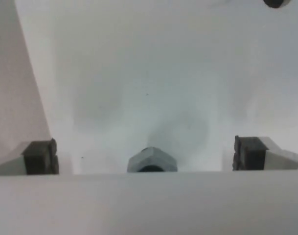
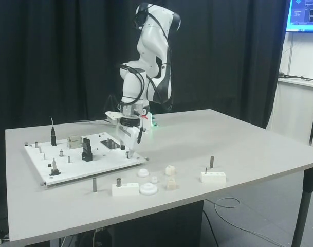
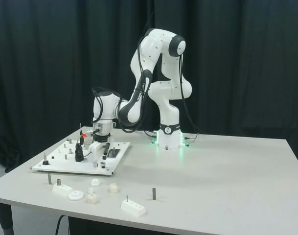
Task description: Pick medium gear.
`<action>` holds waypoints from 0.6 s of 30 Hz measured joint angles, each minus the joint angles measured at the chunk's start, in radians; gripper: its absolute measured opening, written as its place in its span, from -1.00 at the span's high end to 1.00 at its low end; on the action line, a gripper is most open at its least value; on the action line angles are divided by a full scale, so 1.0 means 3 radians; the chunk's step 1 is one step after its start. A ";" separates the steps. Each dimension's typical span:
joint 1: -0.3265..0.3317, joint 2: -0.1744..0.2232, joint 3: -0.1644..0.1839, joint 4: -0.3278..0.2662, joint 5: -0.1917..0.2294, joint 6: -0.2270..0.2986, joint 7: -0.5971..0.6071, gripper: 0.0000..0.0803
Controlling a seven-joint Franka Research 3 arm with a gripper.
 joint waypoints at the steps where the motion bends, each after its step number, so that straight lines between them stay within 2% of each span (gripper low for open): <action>1: 0.0000 -0.0007 -0.0002 0.0000 -0.0003 0.0000 0.0000 -0.98; 18: 0.0000 -0.0080 -0.0022 0.0000 -0.0048 -0.0023 0.0010 -0.99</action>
